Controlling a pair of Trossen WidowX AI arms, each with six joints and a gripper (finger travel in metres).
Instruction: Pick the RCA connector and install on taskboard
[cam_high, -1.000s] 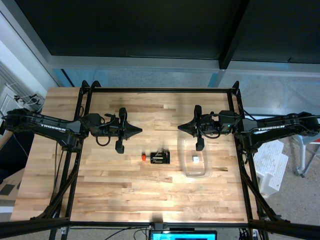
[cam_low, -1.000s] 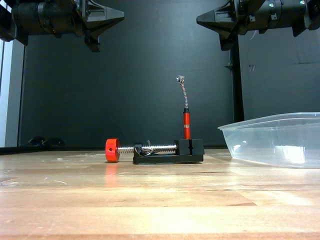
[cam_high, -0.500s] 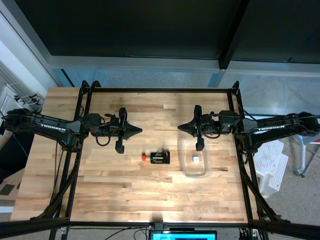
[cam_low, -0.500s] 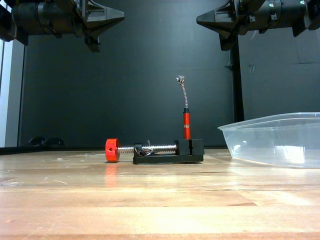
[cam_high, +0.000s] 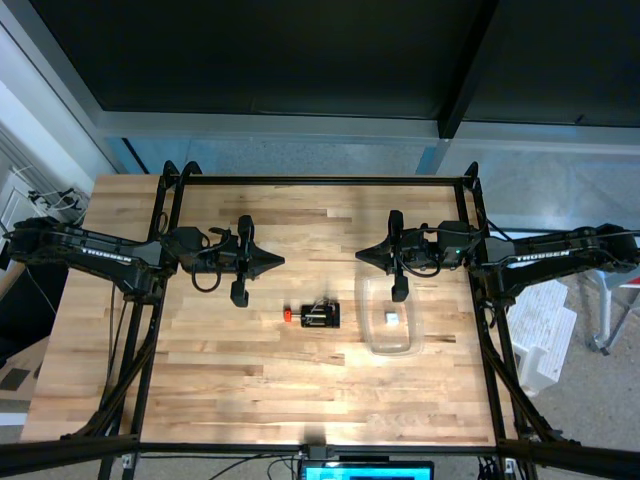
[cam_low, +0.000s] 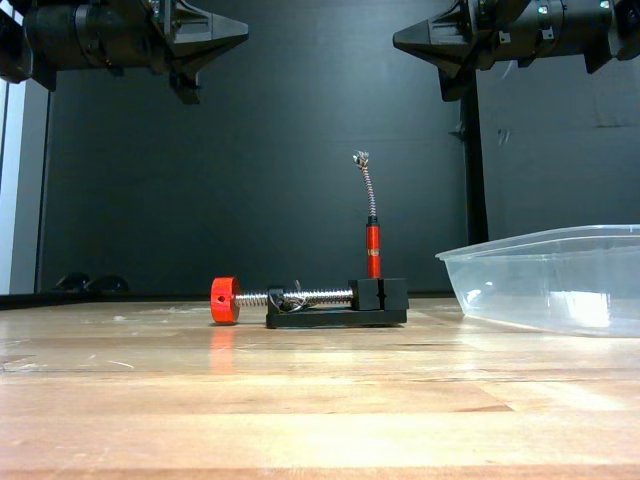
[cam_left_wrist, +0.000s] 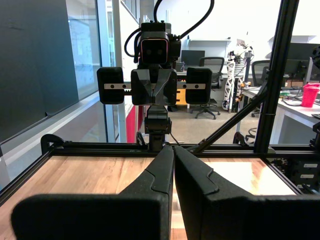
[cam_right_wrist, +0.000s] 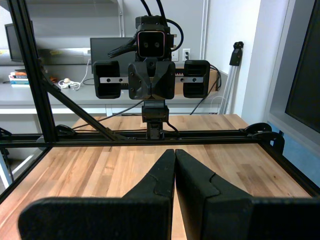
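Seemingly past installing: finds the connector (cam_low: 372, 238) upright on the vise (cam_low: 338, 303), held by nothing. Has left gripper (cam_low: 245, 39) and right gripper (cam_low: 396, 40) hanging high above the table (cam_low: 320, 400), both with fingers pressed together. Calls next only for checking the seat.

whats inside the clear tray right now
The clear tray holds only the white block, nothing dark on it, no cable. Under the block is hidden. The connector stands on the vise. Both shut, the left hand and right hand hang above the table.
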